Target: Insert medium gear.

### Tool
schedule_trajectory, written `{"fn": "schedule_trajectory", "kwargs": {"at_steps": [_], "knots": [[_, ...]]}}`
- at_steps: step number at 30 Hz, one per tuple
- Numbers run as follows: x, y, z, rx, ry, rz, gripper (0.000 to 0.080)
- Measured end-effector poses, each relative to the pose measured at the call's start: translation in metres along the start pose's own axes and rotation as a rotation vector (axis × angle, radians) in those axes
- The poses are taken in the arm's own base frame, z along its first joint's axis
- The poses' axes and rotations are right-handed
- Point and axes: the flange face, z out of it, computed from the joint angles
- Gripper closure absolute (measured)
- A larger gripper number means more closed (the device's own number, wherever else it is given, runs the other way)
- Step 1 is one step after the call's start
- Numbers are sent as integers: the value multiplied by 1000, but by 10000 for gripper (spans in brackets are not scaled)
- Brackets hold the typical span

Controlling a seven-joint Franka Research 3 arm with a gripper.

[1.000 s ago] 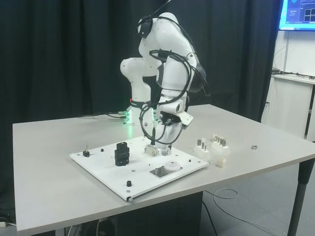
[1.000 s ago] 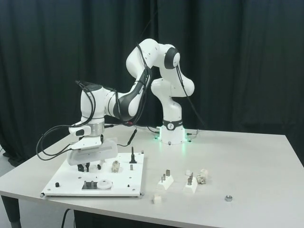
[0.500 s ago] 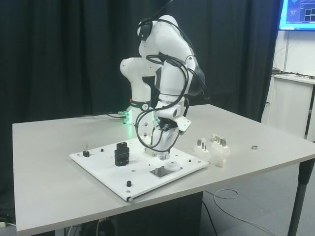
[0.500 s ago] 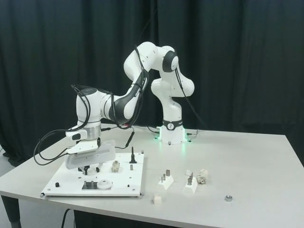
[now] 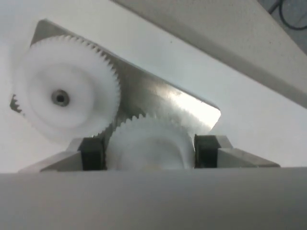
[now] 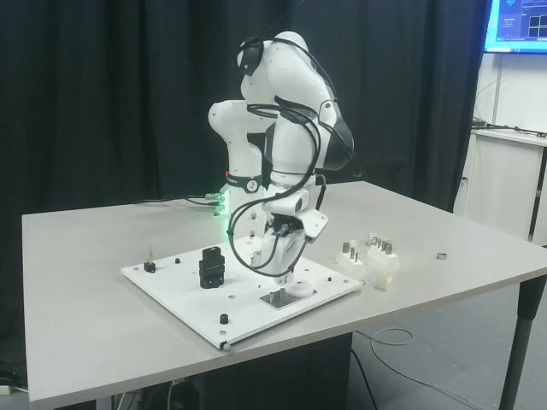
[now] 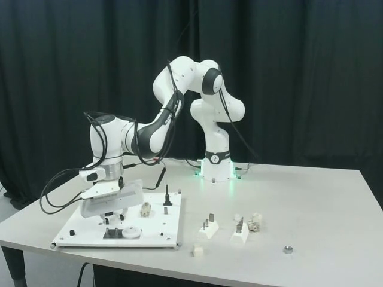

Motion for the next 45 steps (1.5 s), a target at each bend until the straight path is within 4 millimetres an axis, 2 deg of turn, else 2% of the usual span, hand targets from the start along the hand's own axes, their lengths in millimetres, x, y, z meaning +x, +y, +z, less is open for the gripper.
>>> {"fn": "schedule_trajectory", "kwargs": {"at_steps": [24,45], "knots": [[1,-2,27,-4,-36,-6,406],[1,-2,29,-5,-37,-16,406]]}}
